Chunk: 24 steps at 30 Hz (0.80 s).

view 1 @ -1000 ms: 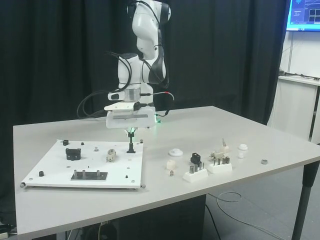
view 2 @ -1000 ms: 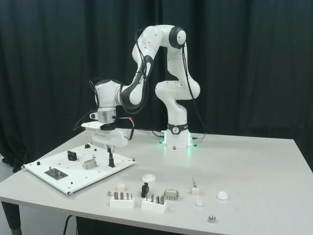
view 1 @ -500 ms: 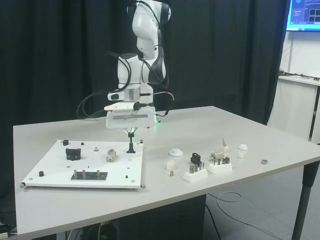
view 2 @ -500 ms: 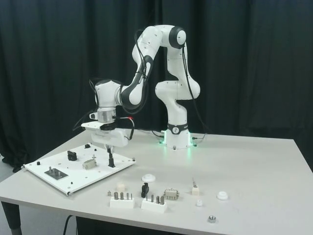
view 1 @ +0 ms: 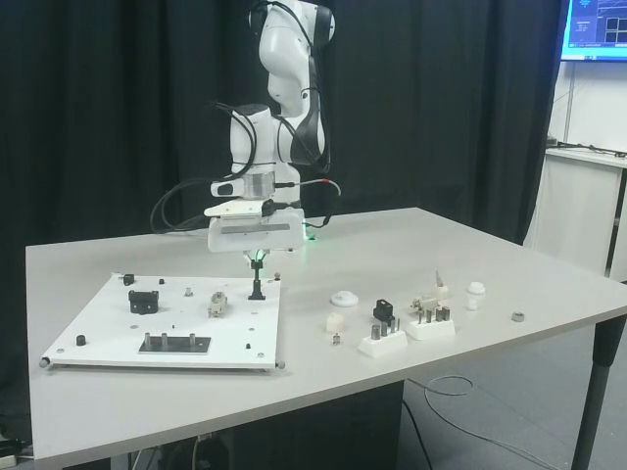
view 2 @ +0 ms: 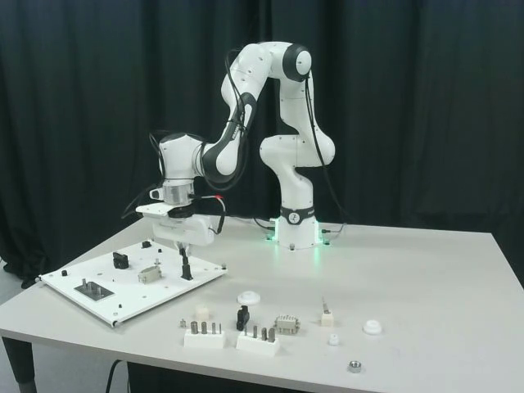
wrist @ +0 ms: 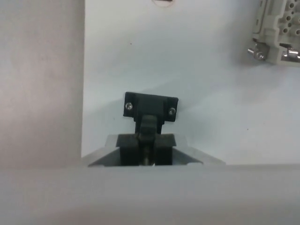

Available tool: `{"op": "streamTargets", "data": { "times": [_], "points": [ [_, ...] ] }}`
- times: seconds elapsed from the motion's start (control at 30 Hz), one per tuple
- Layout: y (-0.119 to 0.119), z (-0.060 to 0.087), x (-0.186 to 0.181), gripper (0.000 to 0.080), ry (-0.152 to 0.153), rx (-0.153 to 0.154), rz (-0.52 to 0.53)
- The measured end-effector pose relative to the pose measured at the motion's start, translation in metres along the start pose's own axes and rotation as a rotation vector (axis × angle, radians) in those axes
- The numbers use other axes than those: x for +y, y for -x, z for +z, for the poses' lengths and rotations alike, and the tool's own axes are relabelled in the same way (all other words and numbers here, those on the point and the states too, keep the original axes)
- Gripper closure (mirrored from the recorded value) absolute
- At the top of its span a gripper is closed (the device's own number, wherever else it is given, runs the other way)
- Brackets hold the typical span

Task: Insert USB.

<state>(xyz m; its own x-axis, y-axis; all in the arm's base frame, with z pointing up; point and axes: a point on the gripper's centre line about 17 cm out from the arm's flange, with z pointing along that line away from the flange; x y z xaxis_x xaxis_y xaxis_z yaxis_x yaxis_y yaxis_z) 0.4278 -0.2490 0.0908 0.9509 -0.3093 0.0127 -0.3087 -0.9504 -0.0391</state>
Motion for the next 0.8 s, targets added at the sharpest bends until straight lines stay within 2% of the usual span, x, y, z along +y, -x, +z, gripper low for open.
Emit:
{"op": "streamTargets", "data": {
  "times": [0.4, 0.43, 0.6, 0.63, 0.8],
  "points": [
    [-0.006, -0.002, -0.006, 0.0733, 0.001, 0.011, -0.026],
    [-0.006, -0.003, -0.006, 0.0145, 0.001, 0.012, -0.023],
    [-0.009, -0.007, -0.007, 0.0145, -0.003, 0.018, -0.023],
    [-0.009, -0.008, -0.007, 0.0038, -0.004, 0.019, -0.023],
    [-0.01, -0.012, -0.007, 0.0038, -0.008, 0.019, -0.02]
  ]
}}
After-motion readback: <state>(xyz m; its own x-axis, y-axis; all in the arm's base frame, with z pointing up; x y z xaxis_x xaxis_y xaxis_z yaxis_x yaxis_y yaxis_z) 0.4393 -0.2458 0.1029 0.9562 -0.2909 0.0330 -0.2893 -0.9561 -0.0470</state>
